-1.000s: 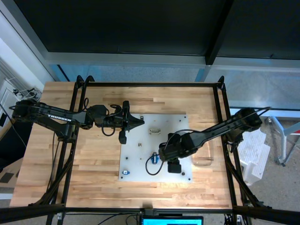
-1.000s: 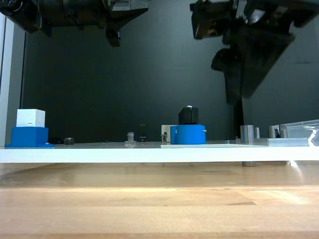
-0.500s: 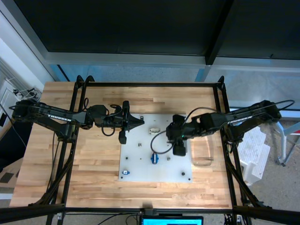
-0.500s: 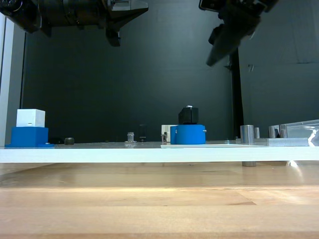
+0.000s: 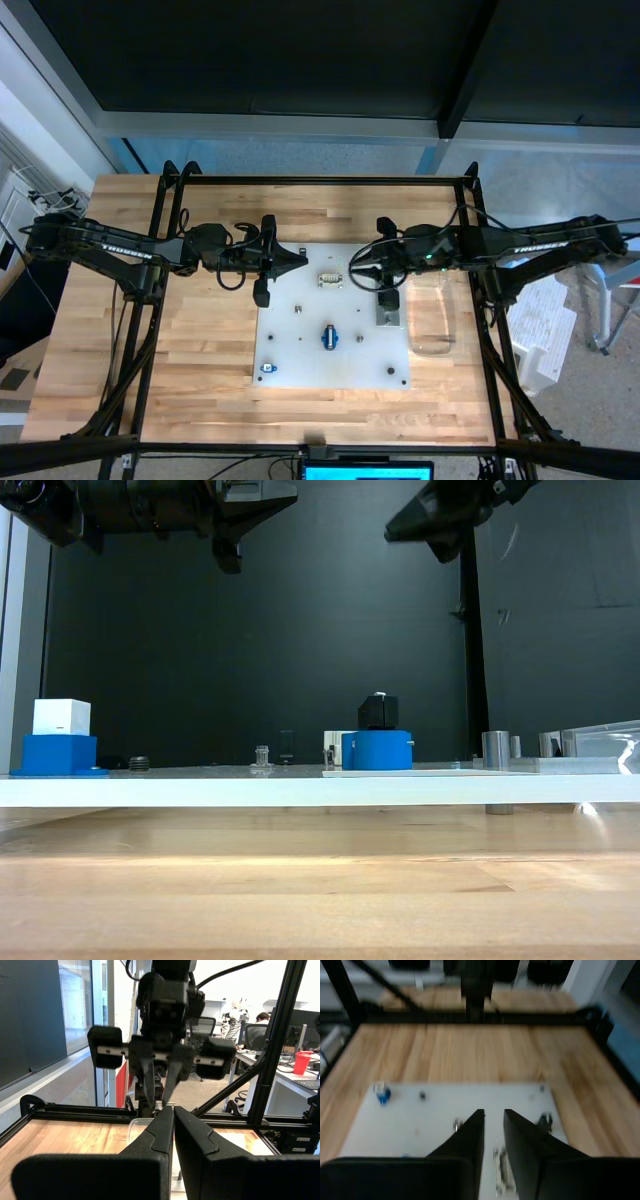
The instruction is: Pick the 16mm cylinder and install on the taskboard
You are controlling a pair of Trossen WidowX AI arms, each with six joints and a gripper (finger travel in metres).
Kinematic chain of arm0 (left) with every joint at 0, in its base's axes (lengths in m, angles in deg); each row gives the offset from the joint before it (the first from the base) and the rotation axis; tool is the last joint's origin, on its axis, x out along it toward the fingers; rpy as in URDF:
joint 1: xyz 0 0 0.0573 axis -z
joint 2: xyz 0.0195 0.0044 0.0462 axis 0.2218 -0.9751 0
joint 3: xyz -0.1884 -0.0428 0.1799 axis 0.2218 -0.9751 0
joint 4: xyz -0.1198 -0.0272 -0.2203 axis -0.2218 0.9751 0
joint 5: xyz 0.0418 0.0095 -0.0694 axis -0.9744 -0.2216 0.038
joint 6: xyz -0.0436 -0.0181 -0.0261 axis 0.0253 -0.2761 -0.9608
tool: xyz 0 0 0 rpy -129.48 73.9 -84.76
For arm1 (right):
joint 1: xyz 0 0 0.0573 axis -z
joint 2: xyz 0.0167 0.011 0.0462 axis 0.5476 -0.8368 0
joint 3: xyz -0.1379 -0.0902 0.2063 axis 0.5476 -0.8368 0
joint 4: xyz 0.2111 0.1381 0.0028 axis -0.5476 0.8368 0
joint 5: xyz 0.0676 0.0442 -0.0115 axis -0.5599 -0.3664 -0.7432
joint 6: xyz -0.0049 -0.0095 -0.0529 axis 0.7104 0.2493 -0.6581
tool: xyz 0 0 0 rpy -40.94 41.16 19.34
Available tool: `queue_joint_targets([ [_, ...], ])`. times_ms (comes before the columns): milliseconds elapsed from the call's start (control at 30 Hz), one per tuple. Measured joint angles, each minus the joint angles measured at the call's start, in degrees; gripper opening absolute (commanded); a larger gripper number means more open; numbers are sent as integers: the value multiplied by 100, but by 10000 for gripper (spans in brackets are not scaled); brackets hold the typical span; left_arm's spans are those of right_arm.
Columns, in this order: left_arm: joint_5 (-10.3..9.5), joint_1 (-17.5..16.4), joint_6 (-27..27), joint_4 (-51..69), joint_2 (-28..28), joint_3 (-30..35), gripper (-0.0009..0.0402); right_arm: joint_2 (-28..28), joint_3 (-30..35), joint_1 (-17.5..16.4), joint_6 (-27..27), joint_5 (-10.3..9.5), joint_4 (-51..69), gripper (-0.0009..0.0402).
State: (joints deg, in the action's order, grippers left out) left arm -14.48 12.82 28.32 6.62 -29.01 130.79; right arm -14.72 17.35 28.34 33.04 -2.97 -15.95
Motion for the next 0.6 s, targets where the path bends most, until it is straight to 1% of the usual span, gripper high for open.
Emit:
queue_joint_targets([
  [33,0,0,0,0,0,2,0,85,-98,7,-20,0,-186,-3],
  [167,0,0,0,0,0,0,0,420,-535,28,-39,-11,-1091,7],
  [300,0,0,0,0,0,0,0,695,-949,39,-37,-11,-1840,-2],
  [400,0,0,0,0,0,2,0,844,-1215,76,-37,-17,-2251,0],
  [433,0,0,0,2,0,0,0,887,-1309,111,-35,-79,-2385,-1],
  [467,0,0,0,0,0,0,0,920,-1392,162,-22,-188,-2527,0],
  [533,0,0,0,2,-2,0,0,981,-1565,310,46,-479,-2771,0],
  [567,0,0,0,2,0,0,0,1005,-1648,376,101,-564,-2879,0],
  [600,0,0,0,2,0,0,0,1036,-1722,422,142,-575,-2959,0],
])
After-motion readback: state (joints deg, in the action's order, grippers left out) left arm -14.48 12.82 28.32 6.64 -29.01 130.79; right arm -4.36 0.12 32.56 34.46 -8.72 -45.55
